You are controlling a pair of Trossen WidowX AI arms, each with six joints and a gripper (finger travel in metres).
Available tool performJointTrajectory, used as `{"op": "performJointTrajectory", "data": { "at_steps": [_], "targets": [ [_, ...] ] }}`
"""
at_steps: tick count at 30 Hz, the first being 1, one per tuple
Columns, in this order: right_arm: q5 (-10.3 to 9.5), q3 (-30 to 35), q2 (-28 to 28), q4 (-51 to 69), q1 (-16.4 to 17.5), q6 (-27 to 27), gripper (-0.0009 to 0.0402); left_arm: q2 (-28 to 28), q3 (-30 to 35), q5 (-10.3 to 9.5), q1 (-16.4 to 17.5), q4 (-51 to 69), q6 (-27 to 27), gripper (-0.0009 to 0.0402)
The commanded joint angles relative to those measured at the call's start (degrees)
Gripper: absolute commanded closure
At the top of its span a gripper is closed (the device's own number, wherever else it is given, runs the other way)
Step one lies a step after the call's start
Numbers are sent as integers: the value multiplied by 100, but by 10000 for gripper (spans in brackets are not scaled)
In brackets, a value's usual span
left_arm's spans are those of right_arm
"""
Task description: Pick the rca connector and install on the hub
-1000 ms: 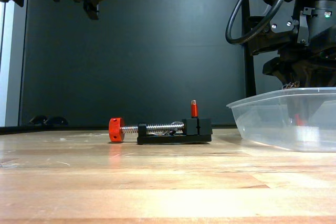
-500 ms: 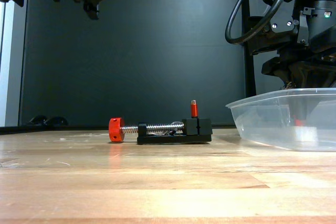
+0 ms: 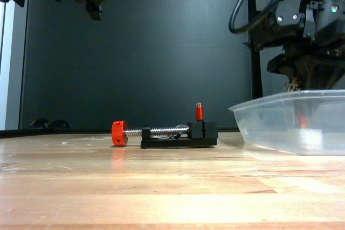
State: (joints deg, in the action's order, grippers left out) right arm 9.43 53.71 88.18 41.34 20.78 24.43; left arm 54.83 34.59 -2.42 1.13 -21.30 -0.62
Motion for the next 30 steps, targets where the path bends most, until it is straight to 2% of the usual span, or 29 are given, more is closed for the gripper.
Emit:
{"op": "performJointTrajectory", "data": {
  "at_steps": [1, 6, 13, 18, 25, 30],
  "targets": [
    [-4, 13, -149, 35, -28, -7, 387, 2, 2, 2, 0, -2, 0, 392],
    [-2, 103, -365, 273, -70, -7, 387, 2, 2, 0, 0, -2, 0, 392],
    [0, 765, -487, 1078, -232, -173, 387, 2, 2, 2, 0, -2, 0, 392],
    [0, 1102, -487, 1362, -332, -245, 387, 2, 2, 2, 0, -2, 0, 392],
    [2, 1128, -474, 1331, -387, -304, 387, 2, 2, 2, 0, 0, 0, 392],
    [0, 1401, -188, 1357, -509, -428, 387, 2, 2, 2, 0, -2, 0, 392]
  ]
}}
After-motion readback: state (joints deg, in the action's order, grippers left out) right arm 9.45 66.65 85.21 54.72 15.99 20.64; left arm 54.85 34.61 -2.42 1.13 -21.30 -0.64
